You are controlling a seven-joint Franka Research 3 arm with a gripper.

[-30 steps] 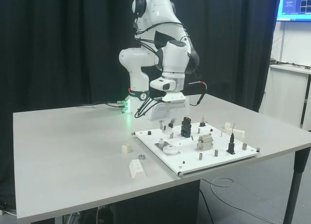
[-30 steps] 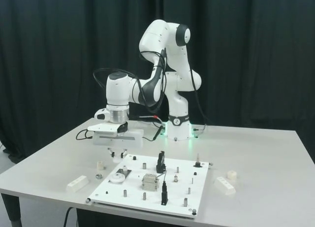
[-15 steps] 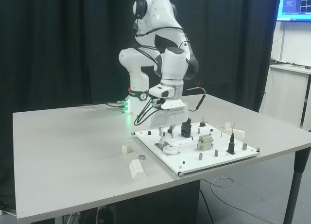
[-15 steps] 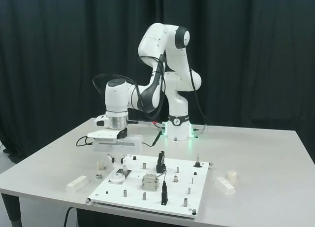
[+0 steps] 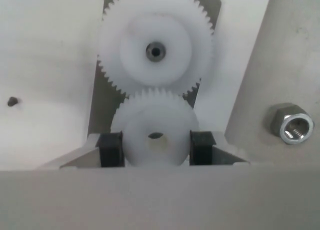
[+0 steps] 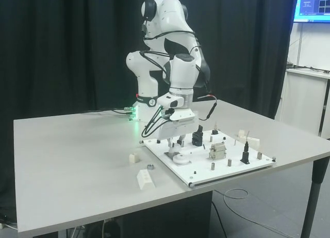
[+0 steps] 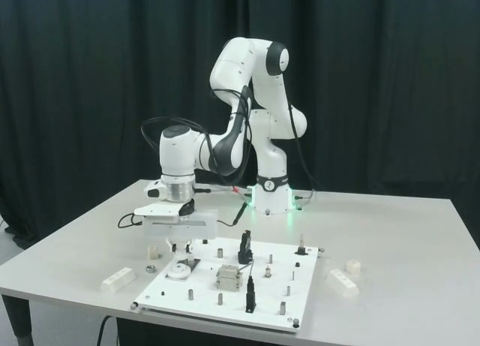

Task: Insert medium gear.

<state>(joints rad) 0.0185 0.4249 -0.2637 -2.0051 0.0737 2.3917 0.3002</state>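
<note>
In the wrist view a medium white gear (image 5: 155, 135) sits between my black finger pads (image 5: 110, 149), which press on its two sides. My gripper (image 5: 155, 149) is shut on it. The gear's teeth meet those of a large white gear (image 5: 155, 51) that lies on a grey plate (image 5: 100, 98). In the room views my gripper (image 6: 174, 143) hangs low over the near-left corner of the white board (image 6: 227, 171), right beside the large gear (image 6: 181, 158). The held gear is hidden by the hand there.
A hex nut (image 5: 290, 124) lies on the grey table just off the board. A white block (image 6: 145, 178) and a small white piece (image 6: 134, 157) lie nearby. Black connectors (image 6: 196, 135), pegs and a metal part (image 6: 217, 151) stand on the board. More white parts (image 7: 341, 281) lie beyond.
The arm has swung across the board's corner and come down, bringing the gripper low beside the large gear.
</note>
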